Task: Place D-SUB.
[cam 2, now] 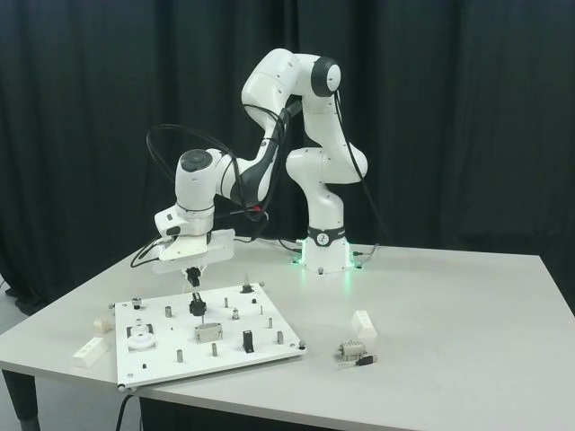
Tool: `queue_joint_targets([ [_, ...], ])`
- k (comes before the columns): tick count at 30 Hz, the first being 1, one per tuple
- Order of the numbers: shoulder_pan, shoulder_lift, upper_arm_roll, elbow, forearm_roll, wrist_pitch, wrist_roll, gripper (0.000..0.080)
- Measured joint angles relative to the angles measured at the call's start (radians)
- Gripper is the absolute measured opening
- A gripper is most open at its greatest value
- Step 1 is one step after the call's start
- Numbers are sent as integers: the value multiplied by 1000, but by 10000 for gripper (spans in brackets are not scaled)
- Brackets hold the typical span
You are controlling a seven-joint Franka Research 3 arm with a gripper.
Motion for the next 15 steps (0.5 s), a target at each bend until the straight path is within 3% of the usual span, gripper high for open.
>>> queue_joint_targets([
  [15,6,0,2,0,1,2,8,153],
])
